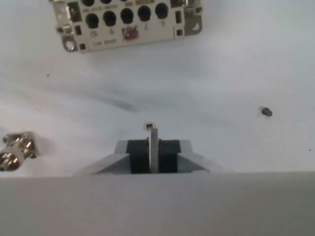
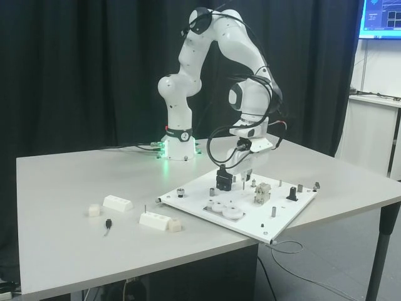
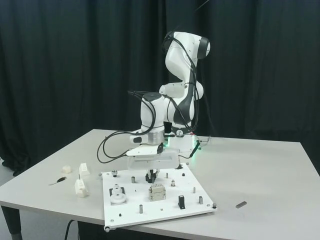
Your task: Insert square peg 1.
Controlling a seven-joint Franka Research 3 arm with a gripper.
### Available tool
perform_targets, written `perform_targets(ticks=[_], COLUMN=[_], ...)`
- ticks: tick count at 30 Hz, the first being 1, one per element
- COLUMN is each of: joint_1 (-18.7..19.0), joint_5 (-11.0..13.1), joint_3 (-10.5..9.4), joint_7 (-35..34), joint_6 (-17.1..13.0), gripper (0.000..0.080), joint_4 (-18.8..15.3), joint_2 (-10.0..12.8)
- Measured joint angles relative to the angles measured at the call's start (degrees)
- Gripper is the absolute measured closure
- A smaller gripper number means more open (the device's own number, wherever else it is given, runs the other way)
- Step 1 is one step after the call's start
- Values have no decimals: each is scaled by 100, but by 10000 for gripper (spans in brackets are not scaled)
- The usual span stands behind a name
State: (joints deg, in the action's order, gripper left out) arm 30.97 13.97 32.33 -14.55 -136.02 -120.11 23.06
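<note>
1. The white arm (image 2: 213,50) rises from its base at the upper middle of the first room view and bends down over the white board (image 2: 188,200), which lies on the grey table (image 2: 56,188).
2. The gripper (image 1: 154,147) sits low over the board, in the middle of both room views (image 3: 150,176). In the wrist view its 2 black pads (image 1: 138,155) are closed on a thin grey peg (image 1: 154,152), the square peg held upright between them.
3. The peg's tip sits at a small square hole (image 1: 149,127) in the board, at the centre of the wrist view; whether the tip has entered the hole I cannot tell.
4. A pale multi-hole connector block (image 1: 128,22) fills the upper left of the wrist view; in the second room view it stands just below the gripper (image 3: 156,193).
5. A metal threaded fitting (image 1: 17,150) lies at the left edge of the wrist view, and a small dark screw (image 1: 266,112) sits on the board at the right.
6. In the first room view, 2 white round gears (image 2: 224,209) lie on the near part of the board, and a black upright part (image 2: 292,193) stands toward its right side.
7. Off the board, at the lower left of the first room view, lie 2 white blocks (image 2: 118,202), a smaller white cube (image 2: 93,210) and a small black tool (image 2: 108,224).
8. In the second room view a short dark bar (image 3: 241,204) lies on the table at the lower right, apart from the board.
</note>
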Motion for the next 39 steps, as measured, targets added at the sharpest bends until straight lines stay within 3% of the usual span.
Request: perform_targets(ticks=[8,29,39], joint_1=[-27,-402,-438], joint_5=[-13,-110,-110], joint_3=[-24,-418,-446], joint_7=[-13,-13,-13], joint_6=[3,-13,-71], gripper=[768,768,768], joint_4=[-4,-4,-4], joint_2=[34,51,76])
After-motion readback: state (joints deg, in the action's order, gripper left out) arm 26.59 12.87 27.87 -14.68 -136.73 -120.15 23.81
